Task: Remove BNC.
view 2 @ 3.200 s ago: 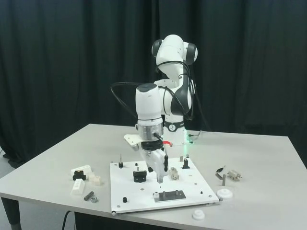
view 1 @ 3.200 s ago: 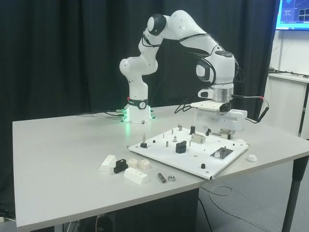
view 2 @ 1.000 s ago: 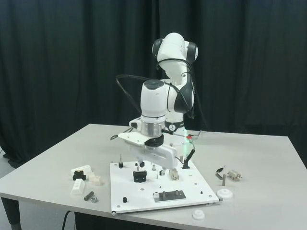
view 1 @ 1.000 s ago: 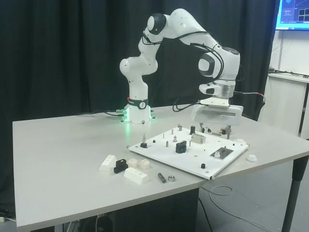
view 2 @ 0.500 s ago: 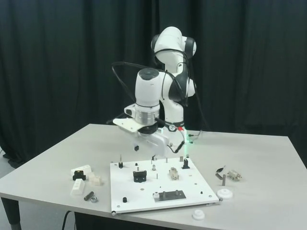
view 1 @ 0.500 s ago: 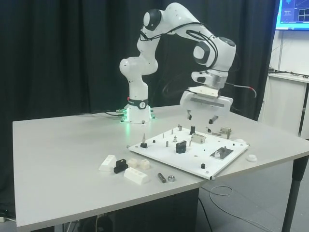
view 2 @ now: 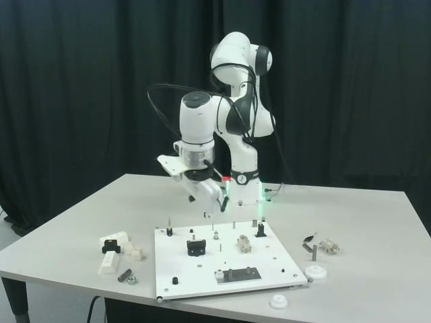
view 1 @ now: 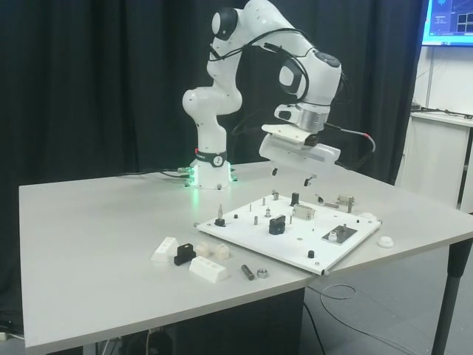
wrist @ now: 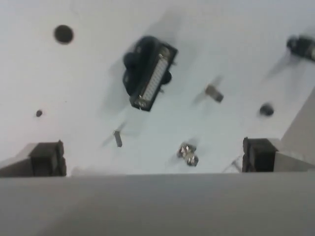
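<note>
CHANGE: gripper (view 1: 290,175) has lifted off the white board (view 2: 283,269) and swung toward the arm's base, jaws apart, holding nothing | BNC: metal connector (view 2: 328,245) lies on the grey table (view 1: 89,222) beside the board's edge | MEANING: removal looks done.

Looks like a robotics lab or test cell. Black curtains (view 2: 81,81) hang all around behind a grey table (view 1: 89,222), a white arm (view 2: 236,114) is bolted right onto it with a green light at its base, and there's a white board (view 2: 222,266) full of little connectors and pegs. A monitor (view 1: 449,22) peeks in at one corner.
</note>
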Robot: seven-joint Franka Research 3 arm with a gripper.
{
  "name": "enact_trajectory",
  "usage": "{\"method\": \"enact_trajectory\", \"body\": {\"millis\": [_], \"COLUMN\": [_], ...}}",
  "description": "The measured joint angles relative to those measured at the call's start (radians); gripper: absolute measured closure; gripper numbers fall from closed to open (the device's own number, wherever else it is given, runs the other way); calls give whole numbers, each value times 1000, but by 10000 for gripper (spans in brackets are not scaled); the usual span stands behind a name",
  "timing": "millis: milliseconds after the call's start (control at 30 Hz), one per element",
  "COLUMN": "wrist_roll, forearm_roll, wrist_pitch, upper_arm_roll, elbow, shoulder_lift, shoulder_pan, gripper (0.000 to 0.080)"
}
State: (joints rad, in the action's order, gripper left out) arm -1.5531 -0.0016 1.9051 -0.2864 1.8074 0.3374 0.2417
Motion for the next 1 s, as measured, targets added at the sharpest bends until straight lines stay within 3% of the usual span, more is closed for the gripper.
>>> {"method": "enact_trajectory", "body": {"millis": [233, 667, 1000], "wrist_roll": [-136, -509, -694], "forearm_roll": [-14, -42, 37], "wrist_pitch": [50, 152, 206], "upper_arm_roll": [9, 28, 18], "elbow": [87, 252, 340], "shoulder_lift": [-45, -126, -176], "shoulder_pan": [7, 49, 57], "gripper": [3, 3, 3]}}
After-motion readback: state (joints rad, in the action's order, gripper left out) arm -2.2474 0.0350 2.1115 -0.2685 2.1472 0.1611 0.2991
